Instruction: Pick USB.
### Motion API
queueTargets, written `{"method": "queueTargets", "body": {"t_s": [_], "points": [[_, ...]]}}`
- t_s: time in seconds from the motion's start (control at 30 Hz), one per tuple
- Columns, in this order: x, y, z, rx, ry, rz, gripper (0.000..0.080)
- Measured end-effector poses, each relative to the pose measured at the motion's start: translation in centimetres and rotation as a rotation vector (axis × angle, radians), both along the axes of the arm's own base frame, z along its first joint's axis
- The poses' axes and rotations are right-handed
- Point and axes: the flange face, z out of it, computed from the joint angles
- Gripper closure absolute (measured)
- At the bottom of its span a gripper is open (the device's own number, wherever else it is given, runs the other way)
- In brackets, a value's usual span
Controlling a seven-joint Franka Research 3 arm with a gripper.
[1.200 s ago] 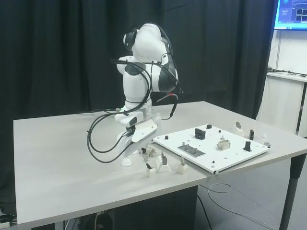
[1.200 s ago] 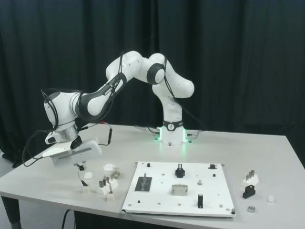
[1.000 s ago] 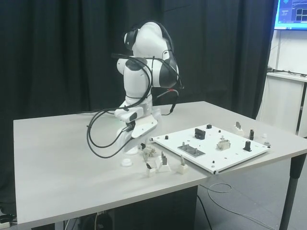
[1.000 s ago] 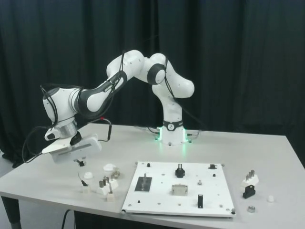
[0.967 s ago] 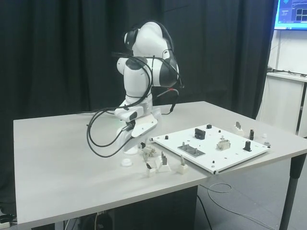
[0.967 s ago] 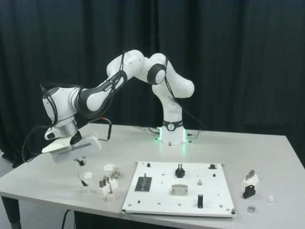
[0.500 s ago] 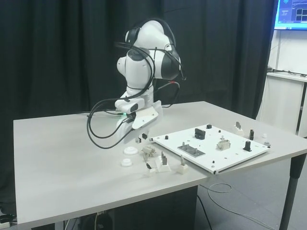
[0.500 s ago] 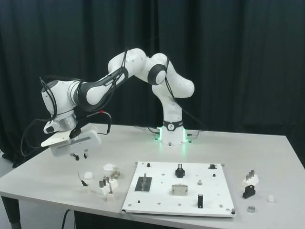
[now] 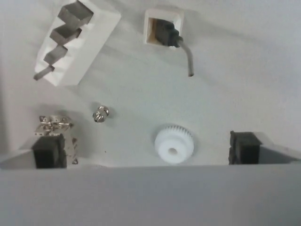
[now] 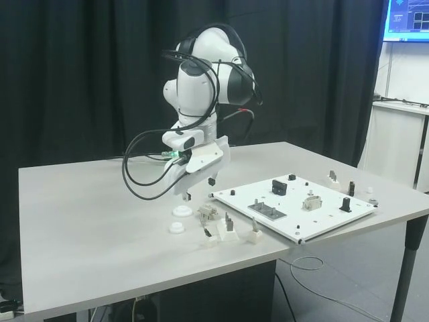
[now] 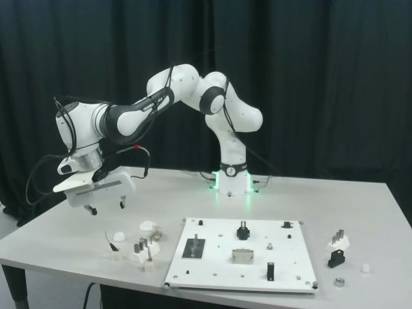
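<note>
1. The white robot arm's two-fingered gripper [image 9: 146, 149] is hanging in the air above the grey table [image 10: 80, 221], its black fingertips [image 9: 243, 147] spread wide apart and holding nothing.
2. The black USB plug with its short grey cable [image 9: 168, 34] is sitting in a small white square holder [image 9: 162, 24] on the table, well apart from the fingers.
3. A white toothed gear [image 9: 173, 142] is lying between the fingertips, far below them.
</note>
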Motion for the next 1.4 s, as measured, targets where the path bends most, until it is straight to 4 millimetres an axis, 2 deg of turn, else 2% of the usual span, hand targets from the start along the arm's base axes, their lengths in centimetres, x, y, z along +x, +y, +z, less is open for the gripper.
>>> {"method": "queueTargets", "body": {"t_s": [0.57, 1.4], "points": [[0.7, 0.4, 0.0, 0.011, -0.04, -0.044, 0.0003], [1.7, -0.1, -5.2, 0.0, -0.075, -0.07, 0.0003]]}}
